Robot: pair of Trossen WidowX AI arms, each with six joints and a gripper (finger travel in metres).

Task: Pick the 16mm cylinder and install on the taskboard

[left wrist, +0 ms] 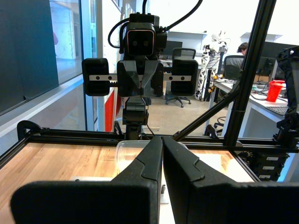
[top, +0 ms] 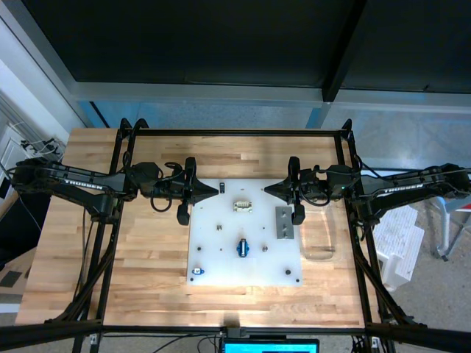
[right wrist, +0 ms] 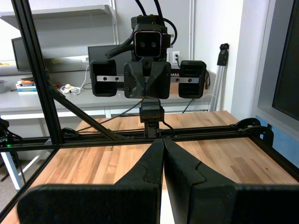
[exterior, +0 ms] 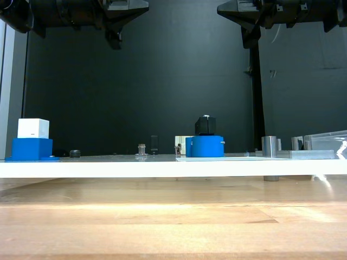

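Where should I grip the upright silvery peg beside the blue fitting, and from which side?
Its round sides, from straight above: the silvery peg stands upright. Left gripper and right gripper hover shut over the taskboard's far edge.

The low view's top edge crops the left end effector (exterior: pixel 115 42) and right end effector (exterior: pixel 248 41).

High overhead, low table-level, sharing taskboard (top: pixel 274 257); wrist cams face inward

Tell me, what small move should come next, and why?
Probably open one pair of jaws and dip toward the taskboard: the left gripper and right gripper both hang shut and empty, facing each other above its far part.
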